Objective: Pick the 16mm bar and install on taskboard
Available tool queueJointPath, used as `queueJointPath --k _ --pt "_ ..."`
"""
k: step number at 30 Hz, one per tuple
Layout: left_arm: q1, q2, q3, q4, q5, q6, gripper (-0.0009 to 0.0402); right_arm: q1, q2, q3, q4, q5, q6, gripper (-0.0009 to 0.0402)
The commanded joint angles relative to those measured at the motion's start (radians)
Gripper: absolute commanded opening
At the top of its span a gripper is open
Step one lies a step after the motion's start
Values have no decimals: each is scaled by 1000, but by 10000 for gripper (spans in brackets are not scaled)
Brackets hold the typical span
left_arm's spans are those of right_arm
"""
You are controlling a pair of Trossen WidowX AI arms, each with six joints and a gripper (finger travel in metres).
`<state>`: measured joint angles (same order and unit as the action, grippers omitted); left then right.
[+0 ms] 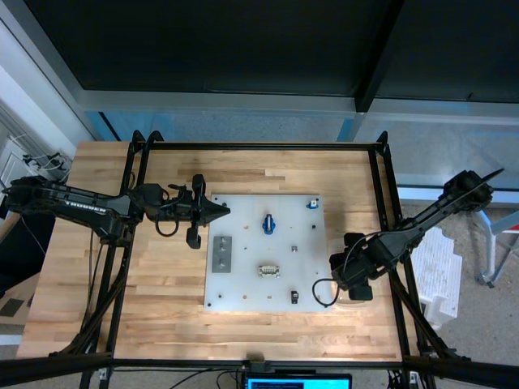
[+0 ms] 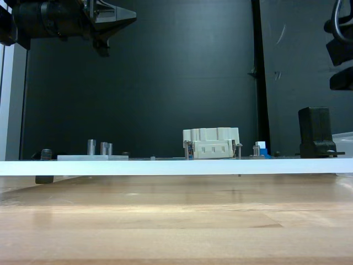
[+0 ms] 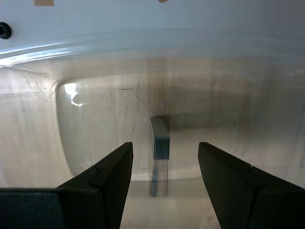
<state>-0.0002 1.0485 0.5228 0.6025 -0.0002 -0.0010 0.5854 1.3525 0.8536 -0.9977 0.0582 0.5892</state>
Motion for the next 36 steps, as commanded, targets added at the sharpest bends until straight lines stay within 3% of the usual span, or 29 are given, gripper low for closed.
queueJointPath --k 1,12,36 --pt "0 0 0 0 0 0 0 2 13 -22 40 -9 -3 190" --pt "0 0 0 0 0 0 0 3 13 -70 95 -9 6 175" --pt "0 0 0 0 0 0 0 2 13 -86 117 -25 6 103"
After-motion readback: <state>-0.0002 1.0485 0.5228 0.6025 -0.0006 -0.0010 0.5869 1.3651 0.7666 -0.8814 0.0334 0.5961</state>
